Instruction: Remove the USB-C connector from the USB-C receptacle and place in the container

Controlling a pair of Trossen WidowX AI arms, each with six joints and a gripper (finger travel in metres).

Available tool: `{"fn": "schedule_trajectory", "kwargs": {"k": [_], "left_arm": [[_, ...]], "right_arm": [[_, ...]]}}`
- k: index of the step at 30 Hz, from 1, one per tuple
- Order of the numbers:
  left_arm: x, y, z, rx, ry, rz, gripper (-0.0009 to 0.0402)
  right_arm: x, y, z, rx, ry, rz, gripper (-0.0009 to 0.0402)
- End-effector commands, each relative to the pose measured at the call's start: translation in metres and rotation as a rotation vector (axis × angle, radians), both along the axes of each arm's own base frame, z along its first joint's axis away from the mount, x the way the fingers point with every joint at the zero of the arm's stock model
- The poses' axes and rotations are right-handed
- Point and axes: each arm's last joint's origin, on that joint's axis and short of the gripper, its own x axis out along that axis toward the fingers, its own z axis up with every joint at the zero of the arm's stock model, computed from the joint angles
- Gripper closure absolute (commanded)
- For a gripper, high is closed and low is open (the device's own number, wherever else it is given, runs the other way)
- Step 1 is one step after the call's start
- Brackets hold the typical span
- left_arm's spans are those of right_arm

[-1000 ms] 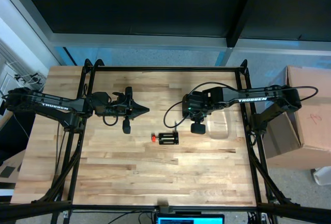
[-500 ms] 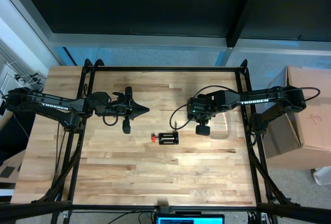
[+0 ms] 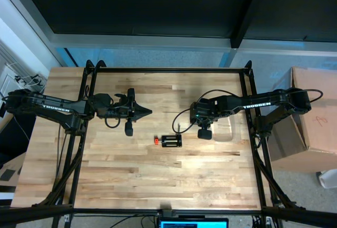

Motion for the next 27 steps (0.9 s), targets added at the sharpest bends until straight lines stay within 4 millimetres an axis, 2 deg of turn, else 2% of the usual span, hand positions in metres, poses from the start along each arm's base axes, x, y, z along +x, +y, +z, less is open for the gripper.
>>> {"fn": "schedule_trajectory", "kwargs": {"k": [1,5,13,18,22,27], "left_arm": [[0.0000,0.0001,0.0000,0.000,0.000,0.000,0.0393],[0.0000,0.0001,0.0000,0.000,0.000,0.000,0.0393],[0.0000,0.0000,0.0000,0.000,0.000,0.000,0.0393],[0.0000,0.0001,0.0001,0.000,-0.001,0.000,0.0393],[0.0000,0.0001,0.0000,0.000,0.000,0.000,0.0393],[0.0000,0.0001,0.0000,0.000,0.000,0.000,0.0393]], "right_arm": [[-0.0004,0.0000,-0.0039,-0.001,-0.004,-0.001,0.0393],[-0.0004,0.0000,-0.0040,0.000,-0.004,0.000,0.0369],[-0.0003,-0.0003,-0.0039,-0.007,-0.006,-0.011,0.0236],[-0.0002,-0.0002,-0.0033,-0.006,-0.005,-0.010,0.0172],[0.0005,-0.0003,-0.0016,-0.004,-0.009,-0.018,0.0148],[0.0002,-0.0001,0.0024,-0.003,0.006,-0.017,0.0146]]}}
